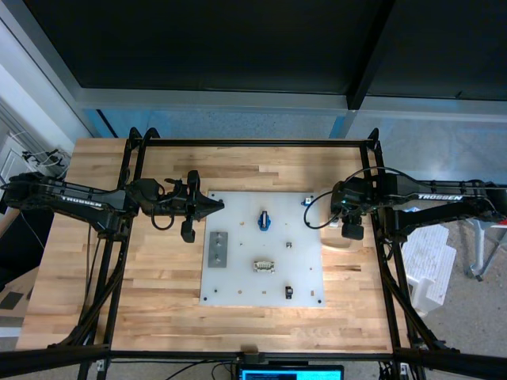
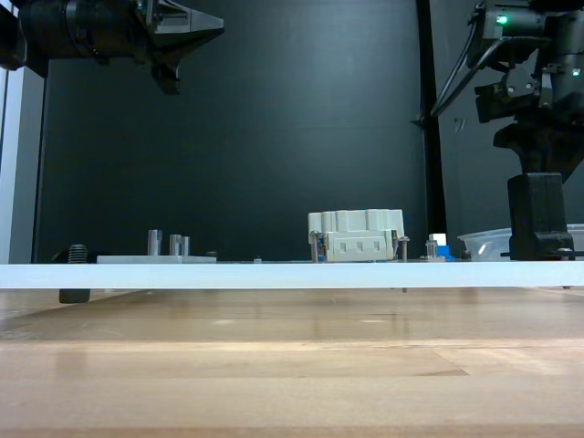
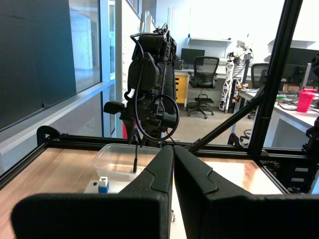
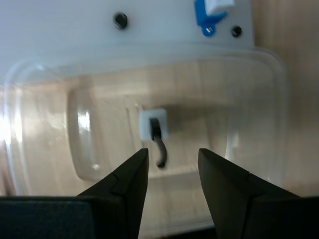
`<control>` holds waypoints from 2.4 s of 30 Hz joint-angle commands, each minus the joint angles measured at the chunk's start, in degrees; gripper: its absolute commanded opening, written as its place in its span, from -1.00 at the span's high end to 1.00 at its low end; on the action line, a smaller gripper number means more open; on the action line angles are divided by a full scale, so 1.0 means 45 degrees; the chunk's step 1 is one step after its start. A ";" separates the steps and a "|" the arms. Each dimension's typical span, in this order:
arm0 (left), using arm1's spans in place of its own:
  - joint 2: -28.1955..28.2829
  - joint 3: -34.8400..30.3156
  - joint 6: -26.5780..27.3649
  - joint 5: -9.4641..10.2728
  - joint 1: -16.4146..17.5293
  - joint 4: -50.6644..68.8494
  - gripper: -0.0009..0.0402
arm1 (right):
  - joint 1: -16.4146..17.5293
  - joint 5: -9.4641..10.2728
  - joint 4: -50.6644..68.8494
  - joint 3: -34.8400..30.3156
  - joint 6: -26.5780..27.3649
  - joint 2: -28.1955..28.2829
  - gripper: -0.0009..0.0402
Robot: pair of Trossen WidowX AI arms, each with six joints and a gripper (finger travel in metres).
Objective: Pick the USB connector and install on taskboard
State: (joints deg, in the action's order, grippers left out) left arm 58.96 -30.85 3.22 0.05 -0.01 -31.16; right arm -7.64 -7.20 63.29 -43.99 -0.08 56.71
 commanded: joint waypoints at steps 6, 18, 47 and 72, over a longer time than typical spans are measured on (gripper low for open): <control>0.0000 -0.0005 0.0000 0.0000 0.0005 -0.0005 0.96 | -0.0160 0.0165 -0.0631 0.0112 -0.0393 0.1122 0.28; 0.0000 -0.0005 0.0000 0.0000 0.0000 -0.0005 0.96 | -0.0554 0.0238 -0.1409 0.0296 -0.0636 0.2463 0.28; 0.0000 -0.0005 0.0000 0.0000 0.0000 -0.0005 0.96 | -0.0651 0.0491 -0.1073 0.0185 0.0248 0.3764 0.53; 0.0000 -0.0005 0.0000 0.0000 0.0000 -0.0005 0.96 | -0.0782 0.0529 -0.1030 0.0170 0.1229 0.3755 0.94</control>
State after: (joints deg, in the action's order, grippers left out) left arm 58.96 -30.87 3.25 0.05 -0.01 -31.16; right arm -11.18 -4.75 58.72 -43.18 5.45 73.63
